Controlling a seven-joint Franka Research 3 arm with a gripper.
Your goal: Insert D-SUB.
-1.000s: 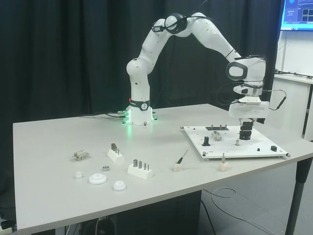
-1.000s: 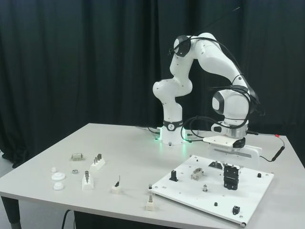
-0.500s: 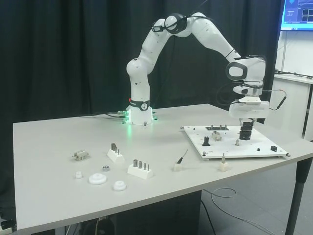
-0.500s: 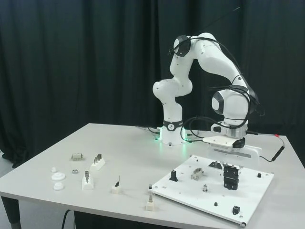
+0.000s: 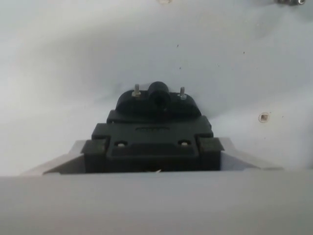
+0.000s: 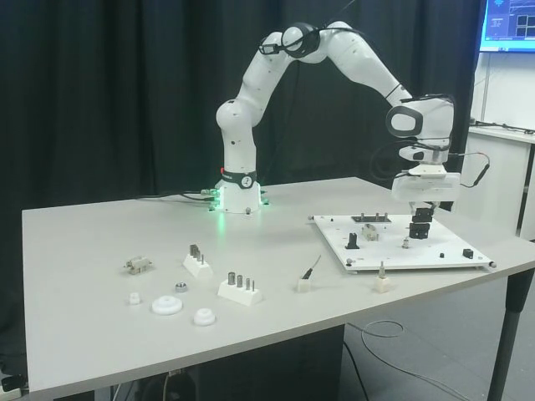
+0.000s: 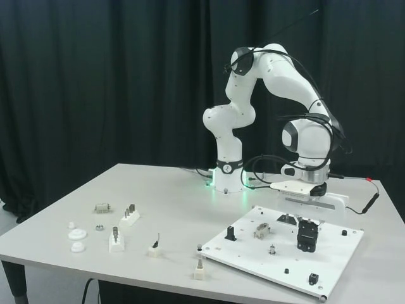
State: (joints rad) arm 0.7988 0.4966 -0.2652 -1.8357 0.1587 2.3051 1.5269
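The black D-SUB connector (image 5: 152,129) fills the middle of the wrist view, seen end-on with two small screws and a round cable hole at its back. My gripper (image 5: 152,149) is shut on it, a black pad at each of its sides. In the room views the gripper (image 6: 419,222) (image 7: 307,235) points straight down over the white assembly board (image 6: 443,255) (image 7: 253,263) and holds the connector (image 6: 419,230) (image 7: 307,243) upright, its lower end at the board's surface. The socket beneath it is hidden.
Several small black and metal fittings stand on the board (image 7: 230,234) (image 7: 312,278). White holders with pegs (image 6: 240,288), white gears (image 6: 166,306), a nut and a small connector (image 6: 137,266) lie on the table's left part. A white peg block (image 6: 381,282) sits beside the board's front edge.
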